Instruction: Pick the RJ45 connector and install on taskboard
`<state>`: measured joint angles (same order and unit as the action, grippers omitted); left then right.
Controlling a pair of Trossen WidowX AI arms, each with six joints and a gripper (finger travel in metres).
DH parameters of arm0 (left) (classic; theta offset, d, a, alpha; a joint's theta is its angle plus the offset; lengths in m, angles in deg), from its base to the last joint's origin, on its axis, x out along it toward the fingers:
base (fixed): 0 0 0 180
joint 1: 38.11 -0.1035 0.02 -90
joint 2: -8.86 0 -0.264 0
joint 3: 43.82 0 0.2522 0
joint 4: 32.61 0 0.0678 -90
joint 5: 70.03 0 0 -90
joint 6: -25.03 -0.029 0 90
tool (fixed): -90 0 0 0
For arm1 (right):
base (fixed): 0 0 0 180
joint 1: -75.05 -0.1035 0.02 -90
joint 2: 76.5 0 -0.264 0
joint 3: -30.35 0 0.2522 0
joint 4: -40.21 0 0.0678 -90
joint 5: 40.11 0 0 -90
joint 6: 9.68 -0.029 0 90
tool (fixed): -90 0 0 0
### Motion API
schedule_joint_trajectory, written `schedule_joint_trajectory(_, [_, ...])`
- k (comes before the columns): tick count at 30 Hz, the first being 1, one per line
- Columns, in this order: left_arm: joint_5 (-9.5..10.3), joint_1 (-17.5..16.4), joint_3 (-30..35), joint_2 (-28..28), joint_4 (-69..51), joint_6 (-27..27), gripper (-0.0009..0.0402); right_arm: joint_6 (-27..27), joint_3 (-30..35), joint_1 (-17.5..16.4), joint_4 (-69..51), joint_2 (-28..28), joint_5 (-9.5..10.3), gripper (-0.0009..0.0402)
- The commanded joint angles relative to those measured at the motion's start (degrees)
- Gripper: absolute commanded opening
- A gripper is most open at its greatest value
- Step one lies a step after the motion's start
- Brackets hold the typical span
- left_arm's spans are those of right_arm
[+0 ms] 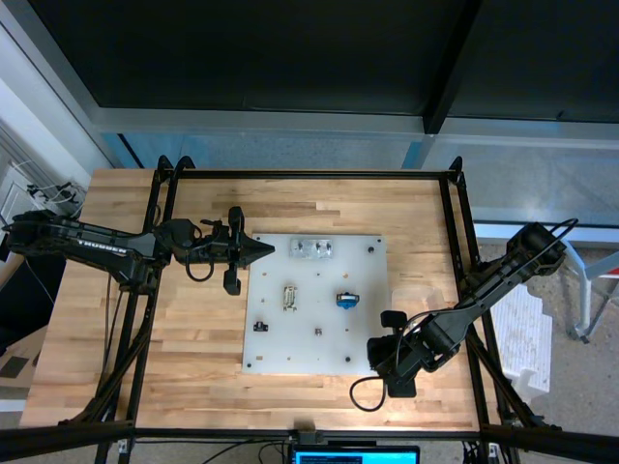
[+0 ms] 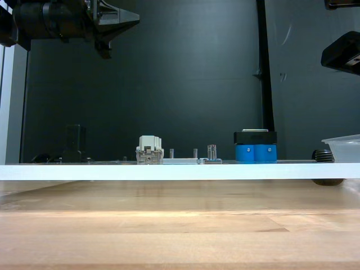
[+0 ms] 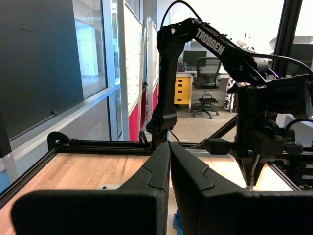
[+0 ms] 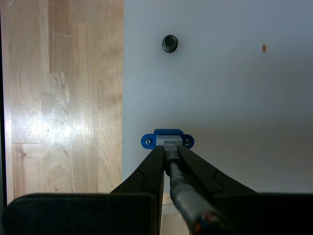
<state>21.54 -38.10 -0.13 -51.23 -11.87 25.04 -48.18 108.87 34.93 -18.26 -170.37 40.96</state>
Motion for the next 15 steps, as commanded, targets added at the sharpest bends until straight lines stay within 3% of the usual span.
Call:
schedule_joint_trajectory(1, [-0.02,0.0,0.0,0.0,0.0,0.0,0.0,0.0,0.2,0.0,0.1,0.0,-0.02,0.0005])
schedule_joint_trajectory(15, [-0.02,0.0,0.0,0.0,0.0,0.0,0.0,-0.1,0.2,0.0,-0.1,1.0,-0.11,0.0094])
